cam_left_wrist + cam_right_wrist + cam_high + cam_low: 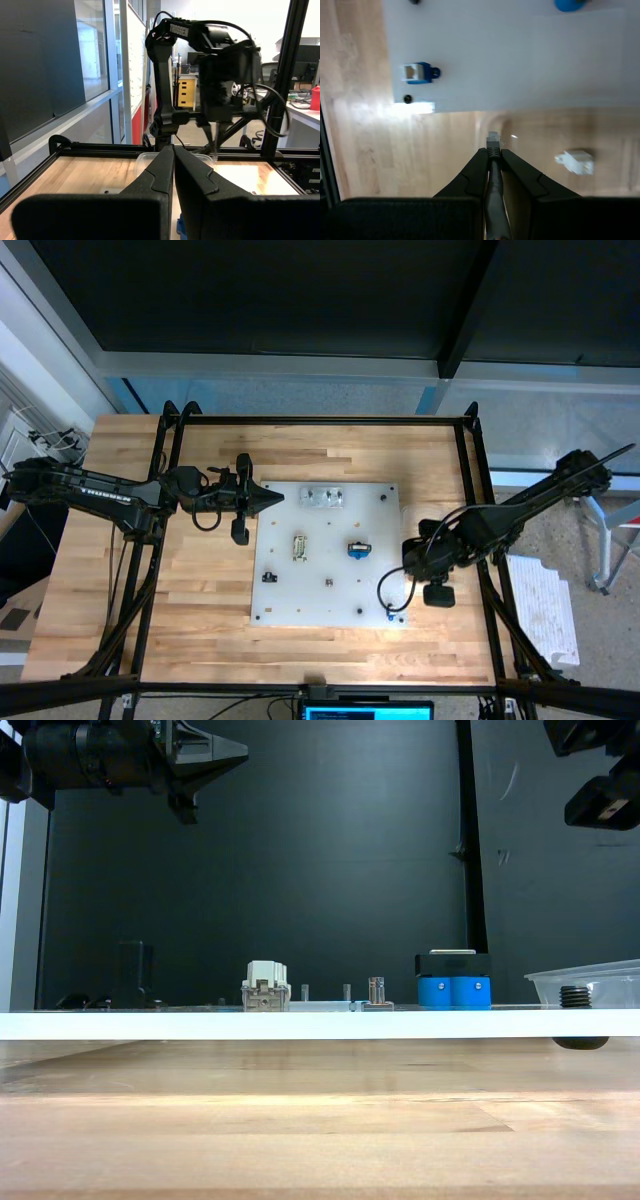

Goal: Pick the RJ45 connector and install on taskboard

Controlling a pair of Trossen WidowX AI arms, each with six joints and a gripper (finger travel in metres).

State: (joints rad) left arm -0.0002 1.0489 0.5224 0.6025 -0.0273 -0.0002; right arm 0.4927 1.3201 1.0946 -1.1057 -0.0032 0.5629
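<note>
The RJ45 connector, a single clear plug on the end of a black cable, pokes out just past the tips of the right gripper. That gripper's fingers are closed tight on the cable boot right behind the plug. The plug hangs over bare wood just off the edge of the taskboard.

There is one board, white and square. On it sit one silver part, one beige part, one blue socket and two small dark bits near the middle. There are two arms. The left gripper has its fingers pressed together with nothing between them, and it hangs high over the board's left edge.

The board lies on a pale wooden table ringed by a black metal frame, with a dark wall behind.

Only the right wrist view shows the plug itself, as well as a small white part lying near it. Only the low view shows a clear tray at the board's right end. The left wrist view alone takes in the room, with windows and office desks behind the right arm.
</note>
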